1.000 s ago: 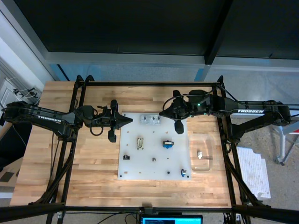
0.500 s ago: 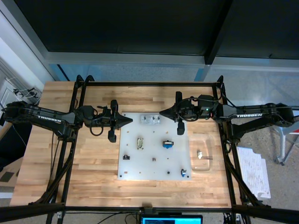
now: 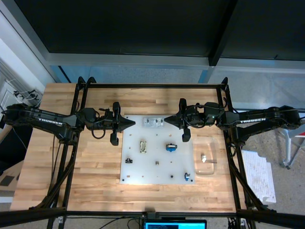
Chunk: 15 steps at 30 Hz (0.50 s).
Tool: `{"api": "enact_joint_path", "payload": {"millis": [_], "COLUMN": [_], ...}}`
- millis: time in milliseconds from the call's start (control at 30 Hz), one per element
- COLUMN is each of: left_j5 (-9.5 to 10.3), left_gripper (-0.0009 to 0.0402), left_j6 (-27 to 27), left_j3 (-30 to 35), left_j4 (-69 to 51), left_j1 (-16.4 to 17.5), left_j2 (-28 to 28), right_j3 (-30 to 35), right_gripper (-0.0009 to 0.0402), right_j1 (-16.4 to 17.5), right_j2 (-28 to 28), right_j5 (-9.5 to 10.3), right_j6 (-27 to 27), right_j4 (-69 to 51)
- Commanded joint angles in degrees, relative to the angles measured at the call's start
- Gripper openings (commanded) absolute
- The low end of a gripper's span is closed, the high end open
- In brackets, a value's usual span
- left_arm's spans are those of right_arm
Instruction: Pick the RJ45 connector and install on taskboard
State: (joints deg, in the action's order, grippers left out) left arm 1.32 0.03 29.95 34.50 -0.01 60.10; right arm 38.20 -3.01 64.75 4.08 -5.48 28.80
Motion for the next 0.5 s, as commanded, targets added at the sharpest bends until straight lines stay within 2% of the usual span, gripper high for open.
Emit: {"api": "enact_joint_path", "payload": {"millis": [33,500], "left_j5": [0.00,0.00], "left_gripper": [0.0000,0.0000], "left_j6": [-0.02,-0.02], "left_j3": [0.00,0.00], "left_j4": [0.02,0.02], "left_j1": [0.00,0.00], "left_j2": [0.00,0.00], "right_j3": [-0.57,-2.69], "right_gripper": [0.0000,0.0000], "right_j1": [0.31,0.44], "right_j2": [0.00,-0.28], "right_j5": [-0.02,-0.04], "right_j6": [0.63,1.42], "right_j4": [0.22,2.14]}}
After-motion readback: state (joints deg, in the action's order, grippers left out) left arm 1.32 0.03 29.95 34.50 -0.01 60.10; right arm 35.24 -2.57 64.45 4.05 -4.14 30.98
